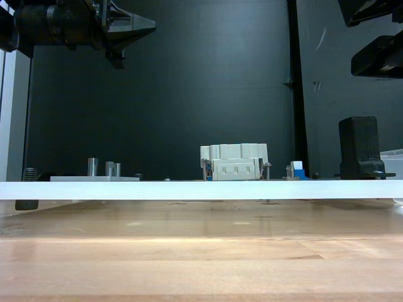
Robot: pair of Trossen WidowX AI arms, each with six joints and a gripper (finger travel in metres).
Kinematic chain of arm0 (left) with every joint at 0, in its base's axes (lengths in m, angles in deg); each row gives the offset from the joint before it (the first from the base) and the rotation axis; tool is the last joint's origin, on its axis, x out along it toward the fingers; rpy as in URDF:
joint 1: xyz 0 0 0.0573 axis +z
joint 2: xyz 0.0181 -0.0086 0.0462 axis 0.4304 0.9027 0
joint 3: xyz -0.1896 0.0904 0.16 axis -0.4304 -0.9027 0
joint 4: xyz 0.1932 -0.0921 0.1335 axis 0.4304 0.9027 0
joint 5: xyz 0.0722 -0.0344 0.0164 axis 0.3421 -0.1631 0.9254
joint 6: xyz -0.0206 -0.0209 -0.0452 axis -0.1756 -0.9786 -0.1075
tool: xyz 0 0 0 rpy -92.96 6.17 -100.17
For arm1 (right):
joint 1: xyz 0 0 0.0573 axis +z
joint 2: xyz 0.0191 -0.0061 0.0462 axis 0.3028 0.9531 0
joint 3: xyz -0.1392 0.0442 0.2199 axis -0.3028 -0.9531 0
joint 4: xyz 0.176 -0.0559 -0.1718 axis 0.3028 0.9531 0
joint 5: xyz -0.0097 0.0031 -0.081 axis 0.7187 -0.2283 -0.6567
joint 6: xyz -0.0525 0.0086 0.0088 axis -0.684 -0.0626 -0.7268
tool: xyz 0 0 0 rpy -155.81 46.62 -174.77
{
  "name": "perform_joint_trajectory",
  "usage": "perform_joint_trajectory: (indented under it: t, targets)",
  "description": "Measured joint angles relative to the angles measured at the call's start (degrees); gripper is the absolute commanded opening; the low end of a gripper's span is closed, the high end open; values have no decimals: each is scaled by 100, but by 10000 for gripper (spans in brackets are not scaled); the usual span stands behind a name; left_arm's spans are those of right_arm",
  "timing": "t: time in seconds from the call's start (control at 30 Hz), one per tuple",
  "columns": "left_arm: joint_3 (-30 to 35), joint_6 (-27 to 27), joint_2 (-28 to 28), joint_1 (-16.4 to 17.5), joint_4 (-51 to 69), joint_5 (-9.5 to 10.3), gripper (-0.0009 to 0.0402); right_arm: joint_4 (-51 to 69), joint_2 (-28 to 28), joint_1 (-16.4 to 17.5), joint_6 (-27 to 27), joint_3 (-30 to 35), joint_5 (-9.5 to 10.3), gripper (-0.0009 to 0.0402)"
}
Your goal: Pick the 16mm bar and install on taskboard
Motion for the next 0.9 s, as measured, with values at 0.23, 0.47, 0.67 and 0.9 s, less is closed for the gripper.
perform_joint_trajectory:
  t: [0.23,0.47,0.67,0.9]
  targets:
    - [0,0,0,0,2,2,0,-4,0,0,-22,0,2,2]
    - [0,2,0,0,0,0,0,-50,-2,2,-26,-46,7,2]
    - [-2,2,0,0,0,0,0,-155,-9,2,-31,-111,31,2]
    - [-2,2,0,0,0,2,0,-256,-9,2,-48,-195,31,2]
